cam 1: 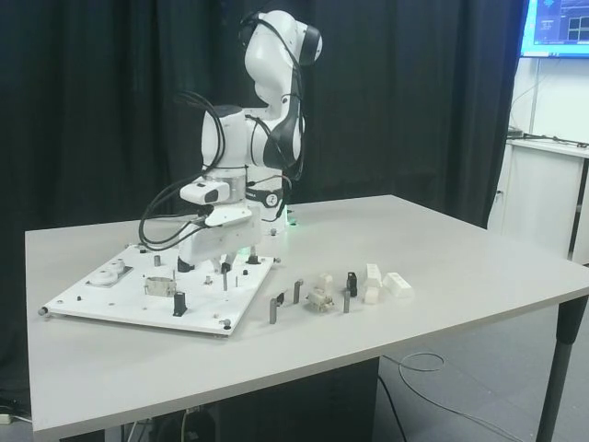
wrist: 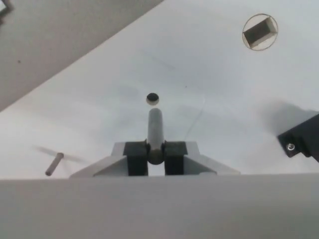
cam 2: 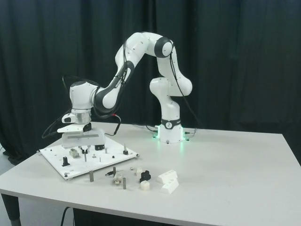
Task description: Place round peg 2.
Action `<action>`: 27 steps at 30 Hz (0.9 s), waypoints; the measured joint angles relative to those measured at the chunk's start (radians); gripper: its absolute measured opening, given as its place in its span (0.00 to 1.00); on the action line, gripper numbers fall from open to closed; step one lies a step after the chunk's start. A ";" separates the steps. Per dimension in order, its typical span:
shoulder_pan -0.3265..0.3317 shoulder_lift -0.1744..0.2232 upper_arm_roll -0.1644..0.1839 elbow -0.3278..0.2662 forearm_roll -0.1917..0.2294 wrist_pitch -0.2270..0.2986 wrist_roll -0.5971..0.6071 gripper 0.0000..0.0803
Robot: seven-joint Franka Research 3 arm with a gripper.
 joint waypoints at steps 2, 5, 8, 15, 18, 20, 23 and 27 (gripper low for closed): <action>0.000 -0.005 -0.001 0.000 0.000 -0.007 -0.001 0.08; 0.001 -0.011 -0.001 0.000 0.000 -0.013 -0.001 0.08; 0.002 -0.015 -0.001 0.000 0.000 -0.015 -0.001 0.08; 0.007 -0.018 -0.001 0.001 0.000 -0.016 -0.001 0.08; 0.009 -0.018 -0.001 0.001 0.000 -0.017 -0.001 0.08; 0.010 -0.018 -0.001 0.002 0.000 -0.018 -0.001 0.08; 0.012 -0.018 -0.001 0.002 0.000 -0.018 -0.001 0.08; 0.014 -0.018 -0.001 0.002 0.000 -0.019 -0.001 0.08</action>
